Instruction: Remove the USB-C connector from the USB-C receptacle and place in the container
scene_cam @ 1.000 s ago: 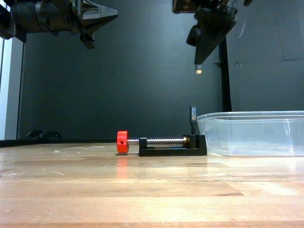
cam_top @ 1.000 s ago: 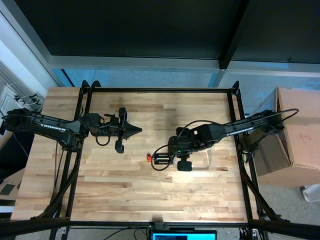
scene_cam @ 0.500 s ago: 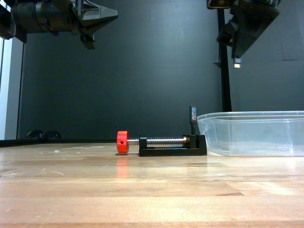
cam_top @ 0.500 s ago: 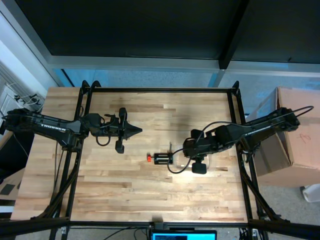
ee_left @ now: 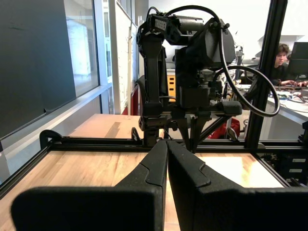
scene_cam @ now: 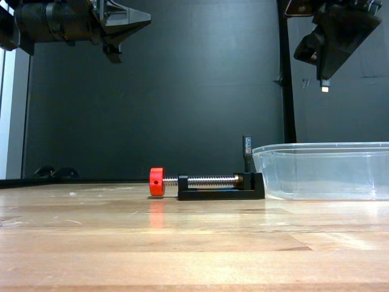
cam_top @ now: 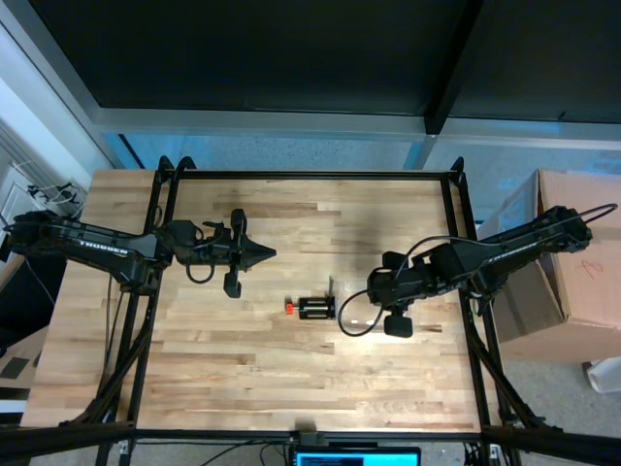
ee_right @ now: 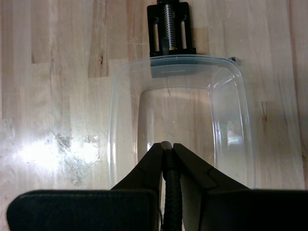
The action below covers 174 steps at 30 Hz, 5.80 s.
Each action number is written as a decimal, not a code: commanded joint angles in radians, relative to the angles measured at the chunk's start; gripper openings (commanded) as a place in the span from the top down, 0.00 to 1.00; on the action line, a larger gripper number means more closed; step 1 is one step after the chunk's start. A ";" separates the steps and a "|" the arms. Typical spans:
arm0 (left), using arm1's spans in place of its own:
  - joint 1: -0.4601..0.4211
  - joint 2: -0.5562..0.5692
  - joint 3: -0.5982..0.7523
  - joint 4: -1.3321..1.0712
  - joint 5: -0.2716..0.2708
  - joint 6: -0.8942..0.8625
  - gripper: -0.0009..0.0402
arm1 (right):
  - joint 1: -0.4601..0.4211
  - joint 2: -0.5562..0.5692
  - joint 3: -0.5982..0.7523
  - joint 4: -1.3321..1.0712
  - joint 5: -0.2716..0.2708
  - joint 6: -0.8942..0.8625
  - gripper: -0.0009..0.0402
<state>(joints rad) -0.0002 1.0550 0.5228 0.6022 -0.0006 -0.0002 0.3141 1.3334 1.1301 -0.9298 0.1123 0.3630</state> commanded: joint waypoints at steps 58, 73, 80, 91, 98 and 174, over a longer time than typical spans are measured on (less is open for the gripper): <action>0.000 0.001 0.000 0.000 0.000 0.000 0.98 | 0.249 -0.020 -0.169 0.059 0.001 0.051 0.98; 0.000 0.001 0.000 0.000 0.000 0.000 0.98 | 0.258 -0.023 -0.172 0.067 0.001 0.053 0.98; 0.000 0.001 0.000 0.000 0.000 0.000 0.98 | 0.262 -0.023 -0.172 0.075 0.001 0.053 0.98; 0.000 0.001 0.000 0.000 0.000 0.000 0.98 | 0.178 -0.023 -0.172 0.084 0.038 0.182 0.98; 0.000 0.001 0.000 0.000 0.000 0.000 0.98 | 0.166 -0.016 -0.172 0.083 0.077 0.274 0.77; 0.000 0.001 0.000 0.000 0.000 0.000 0.98 | -0.344 -0.344 -0.528 1.333 -0.158 -0.291 0.98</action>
<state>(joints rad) -0.0002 1.0557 0.5224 0.6022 -0.0010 -0.0002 -0.0307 0.9886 0.6018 0.4030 -0.0463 0.0723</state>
